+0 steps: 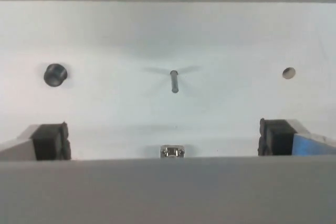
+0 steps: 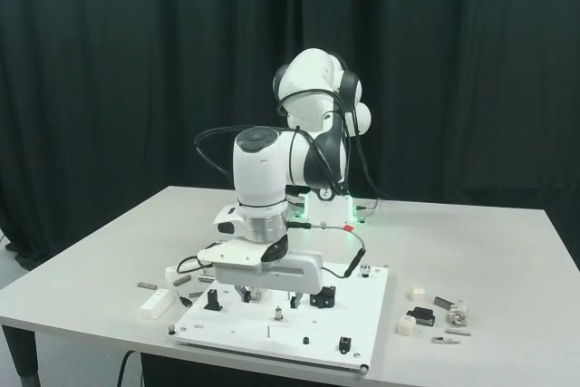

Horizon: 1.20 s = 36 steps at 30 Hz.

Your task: Remove round peg 1.

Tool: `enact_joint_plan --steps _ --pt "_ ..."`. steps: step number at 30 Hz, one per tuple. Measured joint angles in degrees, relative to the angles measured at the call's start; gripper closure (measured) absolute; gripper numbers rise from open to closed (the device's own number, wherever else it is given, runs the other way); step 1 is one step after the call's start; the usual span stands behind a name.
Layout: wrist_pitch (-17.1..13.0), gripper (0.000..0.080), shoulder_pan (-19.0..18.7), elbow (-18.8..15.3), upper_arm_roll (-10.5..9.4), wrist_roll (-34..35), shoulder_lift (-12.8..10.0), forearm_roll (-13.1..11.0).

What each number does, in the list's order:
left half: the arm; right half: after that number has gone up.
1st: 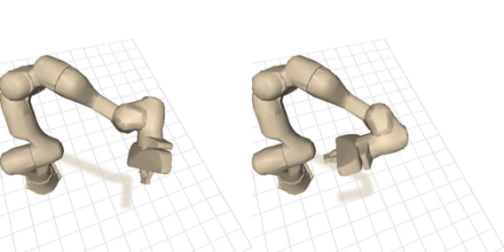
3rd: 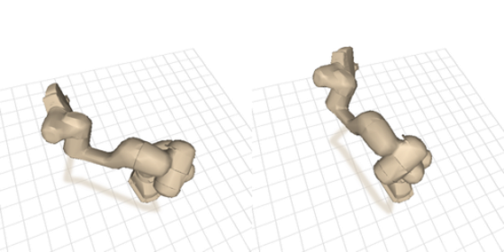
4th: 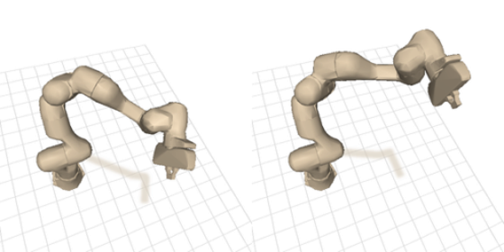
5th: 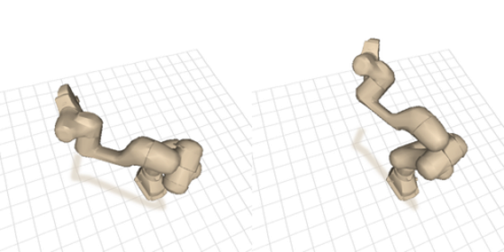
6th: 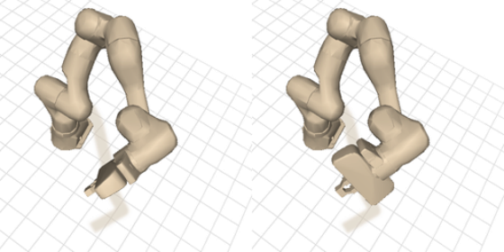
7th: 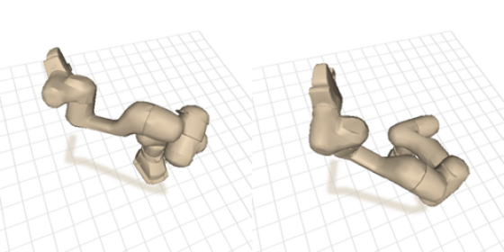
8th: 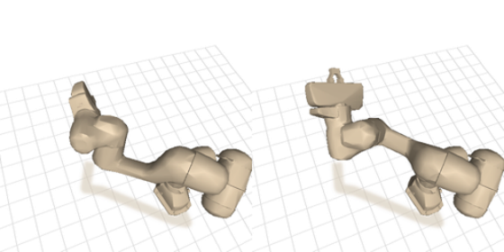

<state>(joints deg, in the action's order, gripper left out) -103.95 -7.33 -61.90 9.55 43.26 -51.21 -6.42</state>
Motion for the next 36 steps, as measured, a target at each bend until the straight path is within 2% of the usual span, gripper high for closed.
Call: enact_joint_plan --steps 6,21,36 --pt "-0.12 0.0003 -0.04 0.35 -0.01 0.11 0.00 -0.23" --pt "-1.71 0.0003 -0.03 0.53 0.00 5.95 0.06 -0.77" --pt "-2.16 0.0003 -0.03 0.46 0.22 4.00 0.56 0.14"
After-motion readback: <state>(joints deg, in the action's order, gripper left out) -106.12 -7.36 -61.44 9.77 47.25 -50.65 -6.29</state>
